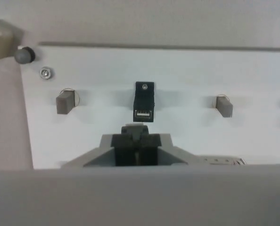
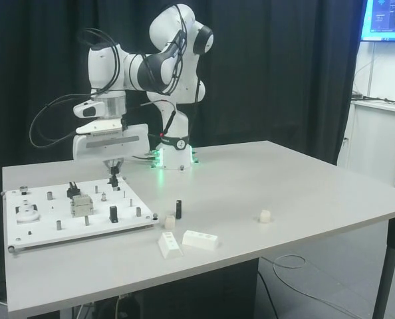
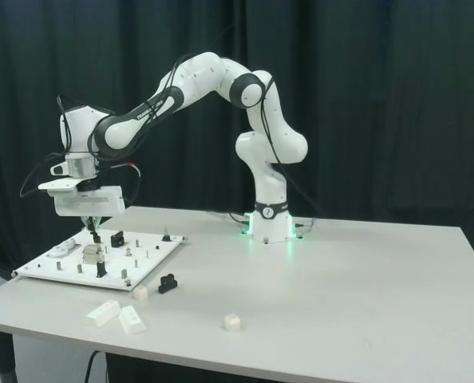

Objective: Place USB.

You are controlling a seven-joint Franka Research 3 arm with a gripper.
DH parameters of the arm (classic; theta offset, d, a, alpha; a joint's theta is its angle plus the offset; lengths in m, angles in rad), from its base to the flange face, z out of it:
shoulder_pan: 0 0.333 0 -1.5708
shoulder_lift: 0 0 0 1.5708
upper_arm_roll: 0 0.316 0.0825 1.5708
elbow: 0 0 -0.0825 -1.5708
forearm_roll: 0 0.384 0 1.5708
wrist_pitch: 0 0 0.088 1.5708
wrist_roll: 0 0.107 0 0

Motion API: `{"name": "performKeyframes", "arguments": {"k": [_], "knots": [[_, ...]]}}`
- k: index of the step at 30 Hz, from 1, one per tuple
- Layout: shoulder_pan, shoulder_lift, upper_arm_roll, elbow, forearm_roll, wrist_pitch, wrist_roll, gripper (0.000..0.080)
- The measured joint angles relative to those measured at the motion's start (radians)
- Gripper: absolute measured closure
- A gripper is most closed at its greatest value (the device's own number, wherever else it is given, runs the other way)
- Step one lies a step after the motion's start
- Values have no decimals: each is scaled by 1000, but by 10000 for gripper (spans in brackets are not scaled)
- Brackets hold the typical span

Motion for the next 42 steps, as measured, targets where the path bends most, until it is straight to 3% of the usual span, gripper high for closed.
{"name": "performKeyframes", "arguments": {"k": [42], "knots": [[8, 6, 8, 0, -6, -3, 13, 778]]}}
